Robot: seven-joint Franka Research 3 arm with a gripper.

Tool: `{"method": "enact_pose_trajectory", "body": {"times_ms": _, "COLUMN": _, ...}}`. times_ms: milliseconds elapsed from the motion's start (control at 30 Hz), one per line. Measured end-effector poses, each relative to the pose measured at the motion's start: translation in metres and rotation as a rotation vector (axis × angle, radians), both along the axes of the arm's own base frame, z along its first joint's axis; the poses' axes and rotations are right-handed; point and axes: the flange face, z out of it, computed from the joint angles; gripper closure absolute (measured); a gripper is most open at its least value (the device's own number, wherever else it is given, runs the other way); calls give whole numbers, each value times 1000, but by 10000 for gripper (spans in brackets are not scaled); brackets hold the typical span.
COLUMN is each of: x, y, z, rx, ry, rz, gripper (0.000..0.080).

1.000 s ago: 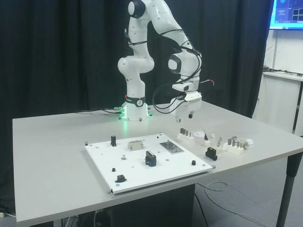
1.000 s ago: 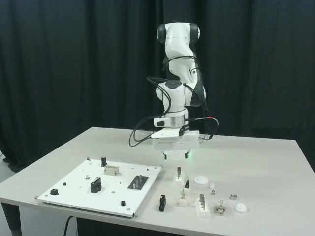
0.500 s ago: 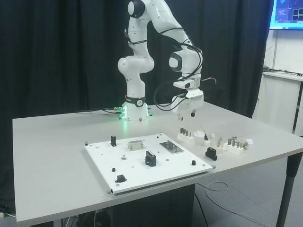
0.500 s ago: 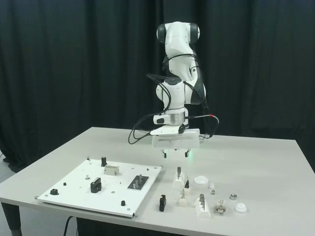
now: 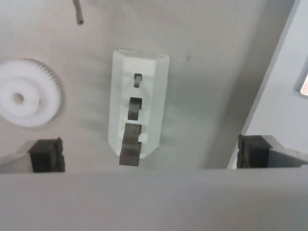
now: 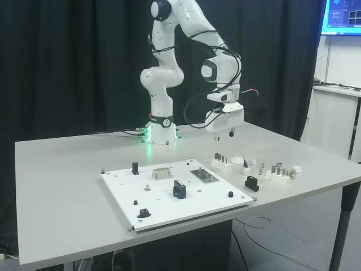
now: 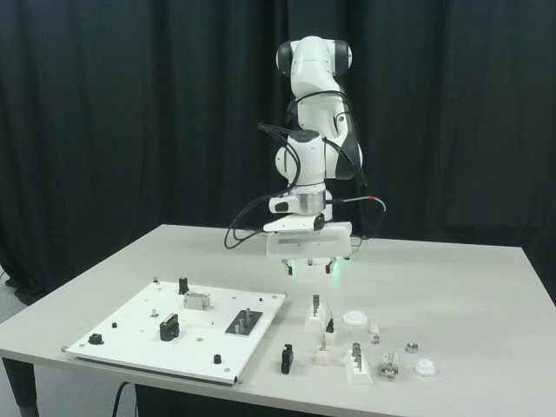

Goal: Pick square peg 4.

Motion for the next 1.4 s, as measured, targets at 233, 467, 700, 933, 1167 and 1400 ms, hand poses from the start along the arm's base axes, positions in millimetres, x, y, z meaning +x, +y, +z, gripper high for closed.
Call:
{"method": "enact_pose_trajectory", "body": {"times_ms": 233, "x": 0, "y": 0, "z": 1, "rx": -4, "ry": 1, "rz": 6, "gripper": 3}}
{"method": "enact_pose_trajectory", "body": {"times_ms": 467, "x": -1, "y": 0, "z": 1, "rx": -10, "ry": 3, "rz": 15, "gripper": 3}}
{"method": "enact_pose_trajectory", "body": {"times_ms": 700, "x": -1, "y": 0, "z": 1, "rx": -11, "ry": 4, "rz": 17, "gripper": 3}}
{"method": "enact_pose_trajectory", "body": {"times_ms": 933, "x": -1, "y": 1, "z": 1, "rx": -11, "ry": 3, "rz": 18, "gripper": 3}}
{"method": "enact_pose_trajectory", "body": {"times_ms": 1167, "x": -1, "y": 1, "z": 2, "rx": -10, "ry": 2, "rz": 19, "gripper": 3}}
{"method": "enact_pose_trajectory", "body": {"times_ms": 1400, "x": -1, "y": 2, "z": 2, "rx": -10, "ry": 1, "rz": 20, "gripper": 3}}
